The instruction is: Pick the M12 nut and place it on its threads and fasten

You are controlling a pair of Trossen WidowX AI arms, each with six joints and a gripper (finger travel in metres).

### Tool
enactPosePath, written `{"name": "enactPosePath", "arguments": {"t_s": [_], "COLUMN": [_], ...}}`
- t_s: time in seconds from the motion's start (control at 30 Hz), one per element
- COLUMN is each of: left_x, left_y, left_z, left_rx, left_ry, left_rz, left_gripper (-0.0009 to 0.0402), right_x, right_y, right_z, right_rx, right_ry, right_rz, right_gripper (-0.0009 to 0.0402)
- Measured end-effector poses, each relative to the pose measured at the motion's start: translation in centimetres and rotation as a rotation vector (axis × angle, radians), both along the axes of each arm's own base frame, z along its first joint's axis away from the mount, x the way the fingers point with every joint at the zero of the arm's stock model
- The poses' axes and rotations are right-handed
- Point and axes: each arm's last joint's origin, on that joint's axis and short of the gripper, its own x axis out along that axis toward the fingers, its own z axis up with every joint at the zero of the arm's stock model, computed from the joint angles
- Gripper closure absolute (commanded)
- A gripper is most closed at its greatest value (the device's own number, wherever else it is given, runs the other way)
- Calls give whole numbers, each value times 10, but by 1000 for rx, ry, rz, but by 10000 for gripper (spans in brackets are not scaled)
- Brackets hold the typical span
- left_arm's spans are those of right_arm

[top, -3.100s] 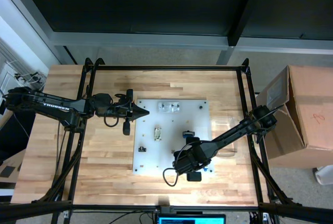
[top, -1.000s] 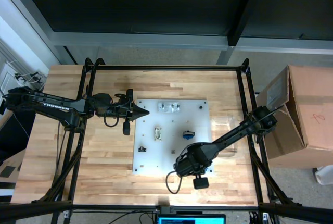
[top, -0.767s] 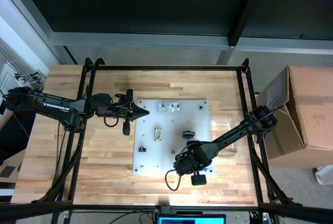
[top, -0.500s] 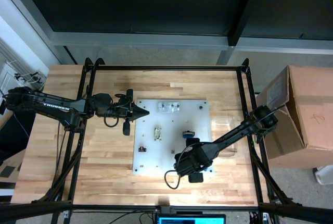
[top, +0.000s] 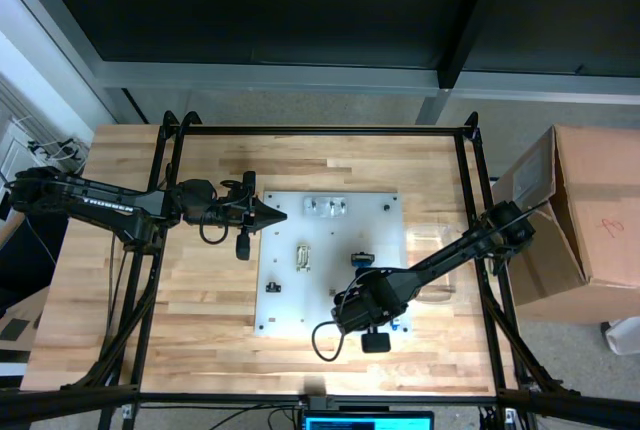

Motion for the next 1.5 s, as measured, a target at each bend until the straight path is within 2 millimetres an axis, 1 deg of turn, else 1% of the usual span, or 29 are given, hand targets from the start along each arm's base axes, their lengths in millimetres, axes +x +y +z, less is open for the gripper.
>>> {"name": "enactPosePath", "arguments": {"t_s": [0.07,0.13,0.3,0.53,0.77,0.97,1.03,1.1,1.23,1.5], "left_x": [0,0,0,0,0,0,0,0,0,0], "left_y": [0,0,0,0,0,0,0,0,0,0], "left_z": [0,0,0,0,0,0,0,0,0,0], "left_rx": [0,0,0,0,0,0,0,0,0,0], "left_ry": [-1,0,0,-4,0,0,0,0,0,0], "left_rz": [0,0,0,0,0,0,0,0,0,0], "left_gripper": [393,393,393,393,393,393,393,393,393,393], "right_x": [-2,-5,-4,-5,-7,-17,-22,-27,-37,-58], "right_y": [4,4,0,1,-3,-17,-24,-36,-68,-130], "right_z": [0,0,3,5,29,48,56,63,75,104], "right_rx": [44,37,14,-7,0,-31,-18,1,-3,-56], "right_ry": [31,54,40,20,-83,-174,-221,-278,-396,-679], "right_rz": [14,16,5,2,11,26,25,8,-37,-87], "right_gripper": [393,393,393,393,394,394,393,394,394,394]}}
